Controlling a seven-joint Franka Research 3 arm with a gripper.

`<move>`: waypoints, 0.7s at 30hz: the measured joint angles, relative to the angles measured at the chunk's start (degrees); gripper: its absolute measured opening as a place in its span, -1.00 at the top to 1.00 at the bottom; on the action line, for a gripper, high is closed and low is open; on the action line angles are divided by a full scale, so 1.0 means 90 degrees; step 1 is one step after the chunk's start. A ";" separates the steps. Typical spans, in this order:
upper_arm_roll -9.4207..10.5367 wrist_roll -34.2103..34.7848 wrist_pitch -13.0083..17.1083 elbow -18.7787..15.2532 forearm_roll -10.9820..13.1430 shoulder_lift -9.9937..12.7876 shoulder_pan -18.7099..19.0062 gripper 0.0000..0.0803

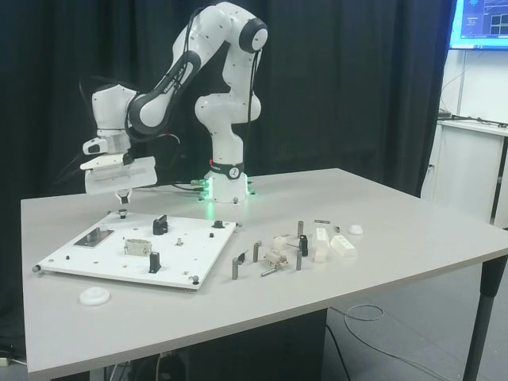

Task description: Remove bolt 4.

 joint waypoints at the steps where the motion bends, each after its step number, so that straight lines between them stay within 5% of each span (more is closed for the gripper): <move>1: -0.0052 0.0012 -0.0030 0.0007 -0.0004 0.0000 0.0043 1.00; 9: -0.0381 0.0300 -0.0187 0.0034 -0.0052 0.0000 0.0319 1.00; 21: -0.0546 0.0805 -0.0288 0.0055 -0.0035 0.0000 0.0459 1.00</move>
